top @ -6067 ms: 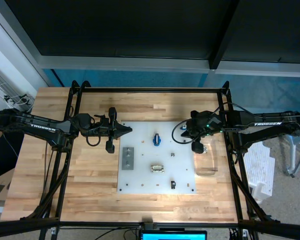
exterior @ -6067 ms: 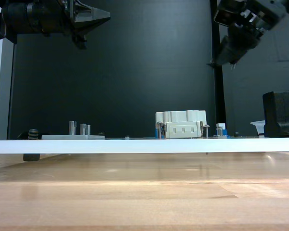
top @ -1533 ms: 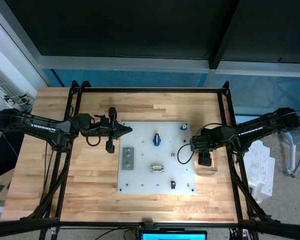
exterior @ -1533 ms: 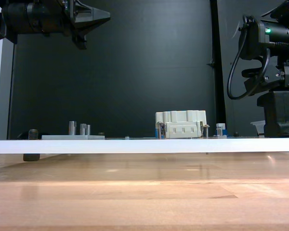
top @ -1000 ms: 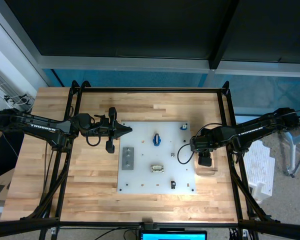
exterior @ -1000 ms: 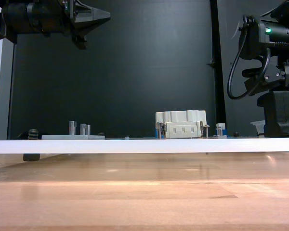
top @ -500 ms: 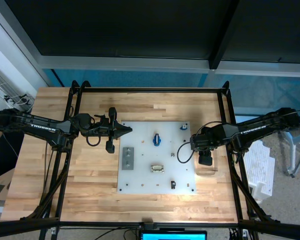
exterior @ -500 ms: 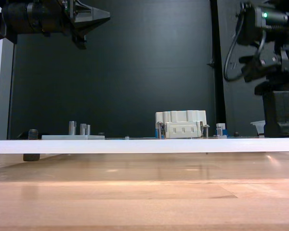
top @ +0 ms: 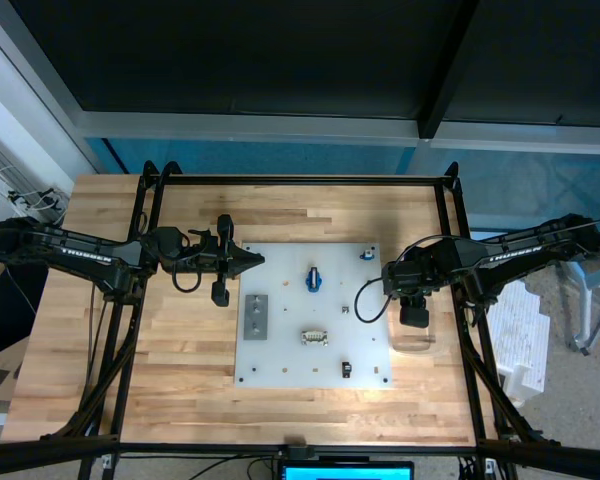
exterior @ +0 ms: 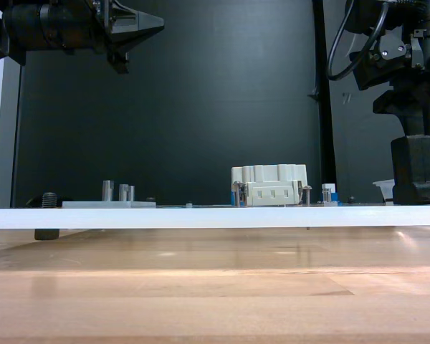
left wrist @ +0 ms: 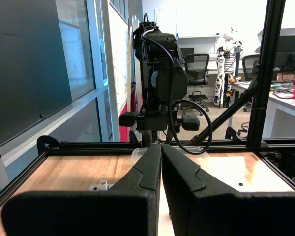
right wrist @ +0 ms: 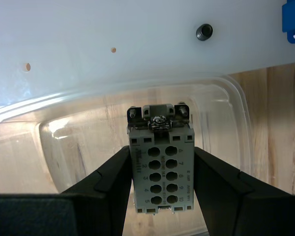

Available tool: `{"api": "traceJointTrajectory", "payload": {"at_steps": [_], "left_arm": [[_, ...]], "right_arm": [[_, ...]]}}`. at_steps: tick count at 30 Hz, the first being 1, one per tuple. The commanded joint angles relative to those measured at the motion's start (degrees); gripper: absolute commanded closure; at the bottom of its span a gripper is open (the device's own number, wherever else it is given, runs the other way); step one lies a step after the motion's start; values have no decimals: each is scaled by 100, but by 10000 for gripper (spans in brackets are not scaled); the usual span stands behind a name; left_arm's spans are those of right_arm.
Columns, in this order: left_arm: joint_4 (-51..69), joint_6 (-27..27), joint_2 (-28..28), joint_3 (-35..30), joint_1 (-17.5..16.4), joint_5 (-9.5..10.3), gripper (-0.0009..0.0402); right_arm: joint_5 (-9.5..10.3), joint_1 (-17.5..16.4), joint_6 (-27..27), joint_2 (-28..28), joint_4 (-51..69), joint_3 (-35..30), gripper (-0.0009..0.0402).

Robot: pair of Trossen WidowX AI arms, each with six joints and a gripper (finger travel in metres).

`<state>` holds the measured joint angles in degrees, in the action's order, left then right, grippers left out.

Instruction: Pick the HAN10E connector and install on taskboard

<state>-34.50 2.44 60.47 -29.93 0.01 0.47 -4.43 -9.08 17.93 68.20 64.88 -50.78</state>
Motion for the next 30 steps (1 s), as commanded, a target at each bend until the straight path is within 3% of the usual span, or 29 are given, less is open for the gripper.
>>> {"api": "traceJointTrajectory", "payload": {"at_steps": [1,6,14,18,30], "left_arm": [[0,2,2,-2,0,-2,392],[0,2,0,-2,0,-2,392],[0,2,0,-2,0,0,392],[0,2,0,-2,0,-2,392],[0,2,2,-2,-2,-2,392]], "right_arm": [[4,-9,7,2,17,-7,350],[4,-184,94,201,31,-317,350],[13,-503,118,1084,83,-1176,350],[168,-553,127,1556,85,-1615,350],[146,-647,275,2896,98,-3045,350]]}}
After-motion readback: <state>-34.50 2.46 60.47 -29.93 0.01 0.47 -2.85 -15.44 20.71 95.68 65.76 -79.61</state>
